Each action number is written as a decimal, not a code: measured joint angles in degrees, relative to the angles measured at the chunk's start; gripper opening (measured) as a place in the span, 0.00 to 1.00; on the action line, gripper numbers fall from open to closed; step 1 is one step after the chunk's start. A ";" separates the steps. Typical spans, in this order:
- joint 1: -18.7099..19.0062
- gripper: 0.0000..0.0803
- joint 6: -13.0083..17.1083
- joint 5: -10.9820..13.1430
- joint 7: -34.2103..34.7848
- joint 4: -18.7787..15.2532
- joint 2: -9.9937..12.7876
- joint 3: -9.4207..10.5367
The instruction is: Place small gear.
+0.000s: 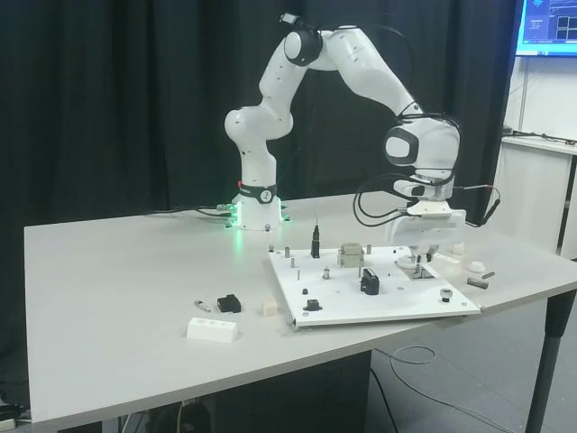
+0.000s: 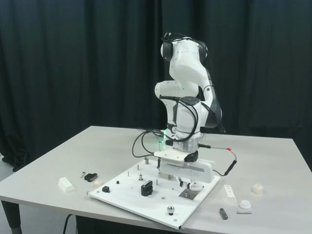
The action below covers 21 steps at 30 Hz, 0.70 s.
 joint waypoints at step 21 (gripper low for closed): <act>0.00 0.25 -0.22 -0.05 0.00 0.00 -0.36 -0.56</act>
